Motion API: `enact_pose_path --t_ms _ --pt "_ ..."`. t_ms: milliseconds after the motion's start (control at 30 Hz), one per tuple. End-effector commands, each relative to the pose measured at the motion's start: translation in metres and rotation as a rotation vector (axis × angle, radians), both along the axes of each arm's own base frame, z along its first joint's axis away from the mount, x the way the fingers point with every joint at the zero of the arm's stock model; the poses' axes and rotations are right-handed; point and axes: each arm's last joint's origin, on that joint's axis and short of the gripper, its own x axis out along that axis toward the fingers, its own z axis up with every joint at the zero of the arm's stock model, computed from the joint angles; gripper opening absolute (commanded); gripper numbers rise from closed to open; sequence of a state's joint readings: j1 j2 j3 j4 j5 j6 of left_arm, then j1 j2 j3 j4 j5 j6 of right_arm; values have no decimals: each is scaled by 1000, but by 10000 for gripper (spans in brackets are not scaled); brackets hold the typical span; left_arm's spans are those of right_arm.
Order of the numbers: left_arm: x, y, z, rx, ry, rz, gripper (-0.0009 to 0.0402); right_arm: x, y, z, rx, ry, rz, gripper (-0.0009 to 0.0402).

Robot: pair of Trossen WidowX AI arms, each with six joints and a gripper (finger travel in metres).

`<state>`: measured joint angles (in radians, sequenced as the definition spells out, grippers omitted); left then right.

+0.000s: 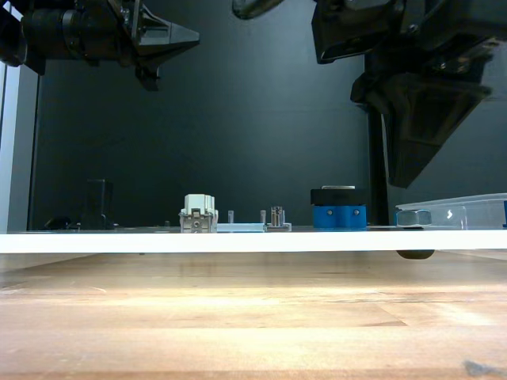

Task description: Unfasten the M12 fastener and place in the container

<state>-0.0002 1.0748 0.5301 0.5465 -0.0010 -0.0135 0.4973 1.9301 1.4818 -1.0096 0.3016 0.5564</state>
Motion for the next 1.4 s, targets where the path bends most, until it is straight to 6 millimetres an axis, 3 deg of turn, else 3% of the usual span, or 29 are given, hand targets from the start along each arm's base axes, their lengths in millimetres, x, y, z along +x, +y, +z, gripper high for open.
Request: enact_pose_path --t_ms 33,333,700,1400 --pt "0 0 0 0 0 0 0 -1 2 3 100 34 15 0" --pt "0 0 0 0 0 0 0 6 13 1 312 30 62 0" --pt "0 0 0 0 0 0 0 14 18 -16 317 35 72 0" --pt "0 0 0 0 0 0 0 10 13 -23 250 52 49 0"
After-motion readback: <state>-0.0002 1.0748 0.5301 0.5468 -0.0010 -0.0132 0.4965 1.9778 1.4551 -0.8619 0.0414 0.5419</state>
